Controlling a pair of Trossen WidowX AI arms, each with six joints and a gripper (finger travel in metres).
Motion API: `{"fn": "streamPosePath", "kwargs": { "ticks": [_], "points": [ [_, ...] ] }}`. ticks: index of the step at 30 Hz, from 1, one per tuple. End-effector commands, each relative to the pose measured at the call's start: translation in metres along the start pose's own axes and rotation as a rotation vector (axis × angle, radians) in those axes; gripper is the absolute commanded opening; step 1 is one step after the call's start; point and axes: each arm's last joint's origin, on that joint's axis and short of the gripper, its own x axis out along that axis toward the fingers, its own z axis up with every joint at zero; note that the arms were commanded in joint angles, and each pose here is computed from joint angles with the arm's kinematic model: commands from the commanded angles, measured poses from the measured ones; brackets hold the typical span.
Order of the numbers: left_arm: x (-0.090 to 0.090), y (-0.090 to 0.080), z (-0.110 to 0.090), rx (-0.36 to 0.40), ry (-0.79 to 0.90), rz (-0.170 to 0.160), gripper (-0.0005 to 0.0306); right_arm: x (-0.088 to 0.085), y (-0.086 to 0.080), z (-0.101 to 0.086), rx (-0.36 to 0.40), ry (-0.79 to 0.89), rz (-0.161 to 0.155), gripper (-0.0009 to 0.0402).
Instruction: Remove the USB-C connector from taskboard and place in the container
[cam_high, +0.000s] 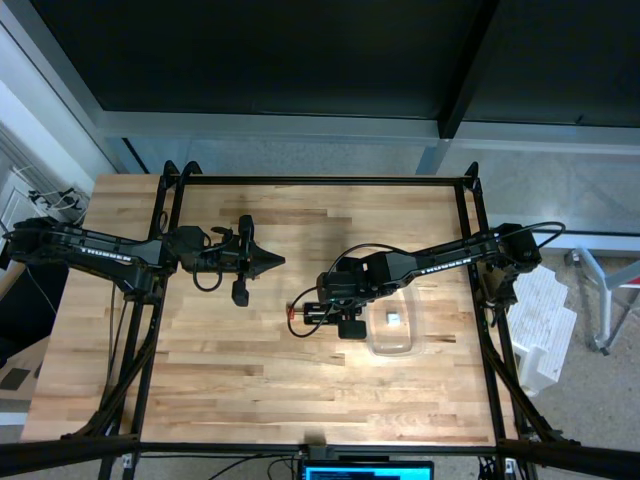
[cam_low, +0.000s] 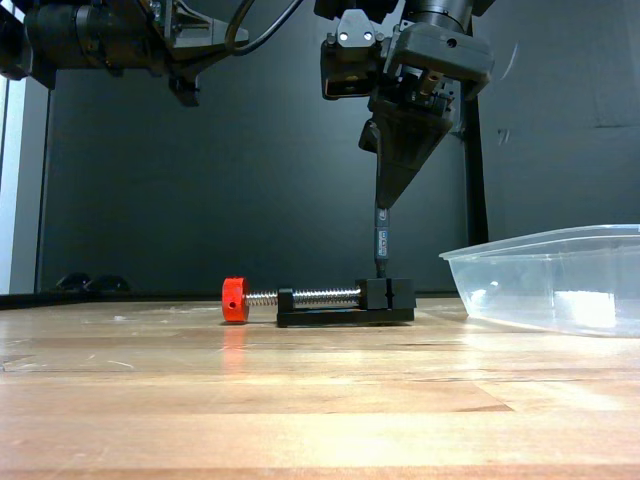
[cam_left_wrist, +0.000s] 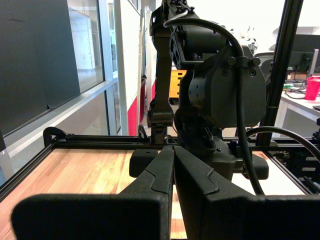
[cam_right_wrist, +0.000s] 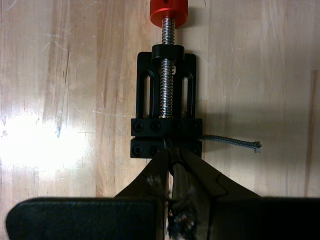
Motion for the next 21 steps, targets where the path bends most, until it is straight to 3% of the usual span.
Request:
{"fn": "streamPosePath", "kwargs": {
  "ticks": [1,21],
  "points": [
    [0.000,0.000,0.000,0.000,0.000,0.000,0.0000,-0.007,0.000,0.001,0.000,-0.022,0.002,0.0000],
    [0.000,0.000,0.000,0.000,0.000,0.000,0.0000,-0.022,-0.001,-0.002,0.009,-0.046,0.005,0.0000]
  ]
}}
